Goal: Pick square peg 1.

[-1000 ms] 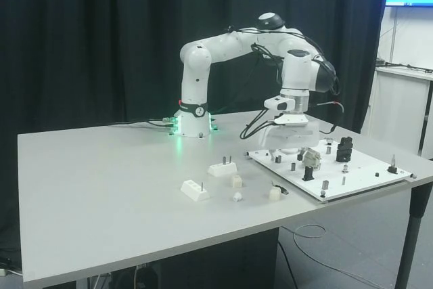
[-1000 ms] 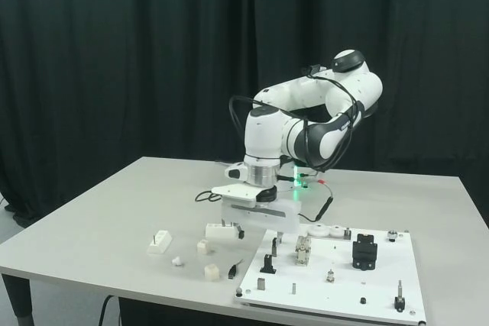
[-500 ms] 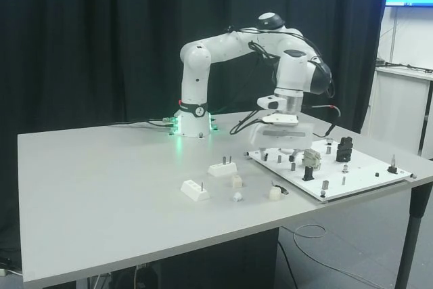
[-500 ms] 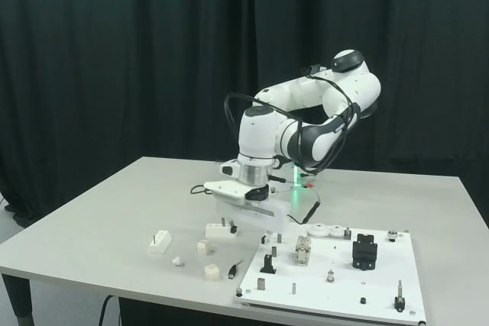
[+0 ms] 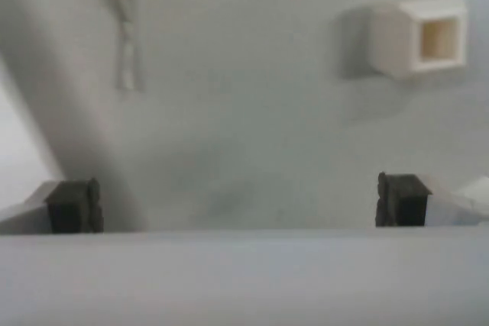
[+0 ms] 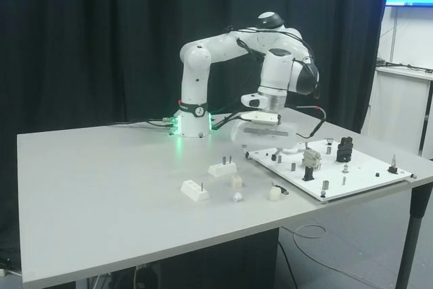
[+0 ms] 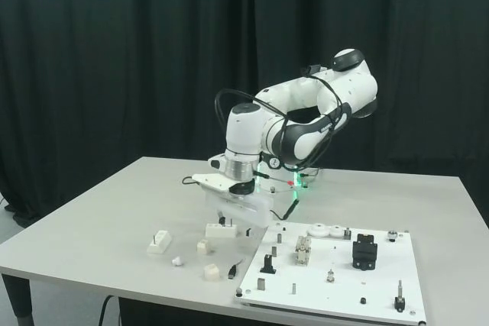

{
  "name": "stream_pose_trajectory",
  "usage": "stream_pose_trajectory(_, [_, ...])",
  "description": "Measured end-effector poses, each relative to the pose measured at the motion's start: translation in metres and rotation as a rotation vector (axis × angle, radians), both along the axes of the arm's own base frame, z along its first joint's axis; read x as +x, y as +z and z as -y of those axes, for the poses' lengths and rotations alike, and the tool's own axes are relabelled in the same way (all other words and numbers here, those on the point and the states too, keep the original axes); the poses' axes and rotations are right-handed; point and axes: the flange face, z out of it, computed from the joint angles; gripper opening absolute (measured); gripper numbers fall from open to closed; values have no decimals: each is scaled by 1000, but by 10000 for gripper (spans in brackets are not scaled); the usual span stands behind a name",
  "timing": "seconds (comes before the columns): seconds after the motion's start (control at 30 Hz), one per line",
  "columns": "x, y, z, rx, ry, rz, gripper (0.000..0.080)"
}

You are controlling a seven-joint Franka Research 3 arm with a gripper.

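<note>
Hovering spread wide and empty, the pincer [image 5: 237,204] hangs above the grey surface [image 6: 101,181]. Square peg 1 [image 6: 231,160] is probably the thin upright pin in the white holder [image 6: 220,169] nearby. It looks light, stiff and smooth, so pinch its exposed top squarely.

Small pegs on the white board [image 6: 352,167], too tiny to identify.

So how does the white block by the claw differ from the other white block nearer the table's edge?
The rear block lies close to the claw; the front block lies apart from it. The rear block seems to carry two pins, the front block one. Both are white, on the grey table.
</note>
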Motion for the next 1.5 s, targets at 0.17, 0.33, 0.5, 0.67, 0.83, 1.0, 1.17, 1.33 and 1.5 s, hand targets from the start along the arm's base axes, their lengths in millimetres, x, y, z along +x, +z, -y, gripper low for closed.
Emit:
stream_pose_trajectory(0.17, [-13,0,13,-4,-56,-2,800])
stream_pose_trajectory(0.33, [-26,-1,25,-8,-161,1,800])
stream_pose_trajectory(0.5, [-36,-4,32,-5,-235,6,800])
stream_pose_trajectory(0.67, [-47,-7,37,8,-357,27,800])
stream_pose_trajectory(0.83, [-57,-10,39,14,-422,42,800])
stream_pose_trajectory(1.0, [-66,-13,39,18,-472,56,800])
stream_pose_trajectory(1.17, [-74,-15,37,13,-526,74,800])
stream_pose_trajectory(1.33, [-80,-16,34,7,-635,99,800])
stream_pose_trajectory(1.5, [-83,-18,30,-5,-718,119,800])
